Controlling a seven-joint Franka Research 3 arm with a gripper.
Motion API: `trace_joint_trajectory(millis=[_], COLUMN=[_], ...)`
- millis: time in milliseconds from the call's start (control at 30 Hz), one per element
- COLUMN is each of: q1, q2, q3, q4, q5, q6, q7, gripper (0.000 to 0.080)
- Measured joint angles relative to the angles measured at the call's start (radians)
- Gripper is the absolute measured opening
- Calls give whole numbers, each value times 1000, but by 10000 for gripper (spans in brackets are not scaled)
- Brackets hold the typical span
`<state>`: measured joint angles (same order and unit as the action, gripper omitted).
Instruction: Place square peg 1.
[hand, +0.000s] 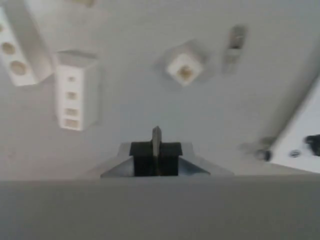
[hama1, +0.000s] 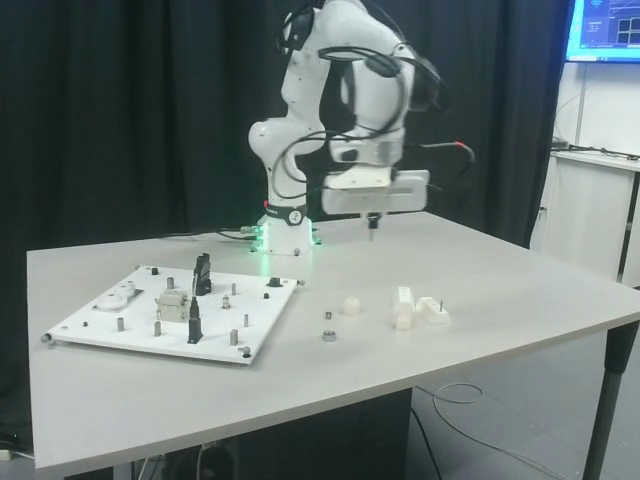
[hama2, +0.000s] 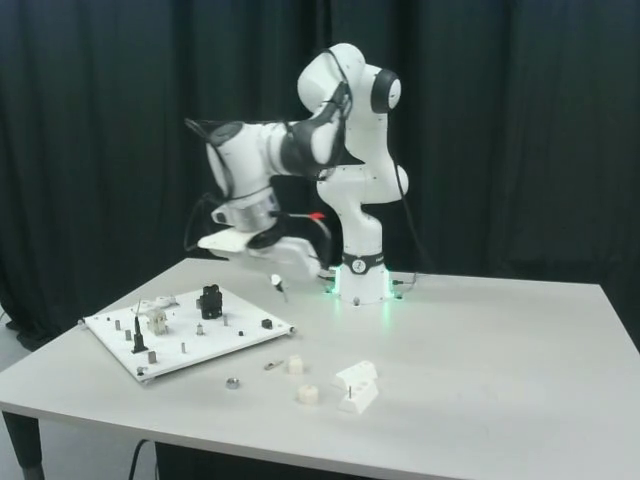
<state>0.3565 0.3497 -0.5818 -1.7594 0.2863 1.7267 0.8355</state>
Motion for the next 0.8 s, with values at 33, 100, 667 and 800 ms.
trace_joint_trajectory(millis=[33, 100, 667, 800], q1=[10, 28, 151, 160], q2=[0, 0, 1, 1], q3=[6, 20, 89, 96], q4=[-2, -8, -134, -159], q5=[0, 0, -77, -102], q6=[8, 30, 263, 293], q7=[15, 50, 232, 235], gripper=[21, 21, 21, 21])
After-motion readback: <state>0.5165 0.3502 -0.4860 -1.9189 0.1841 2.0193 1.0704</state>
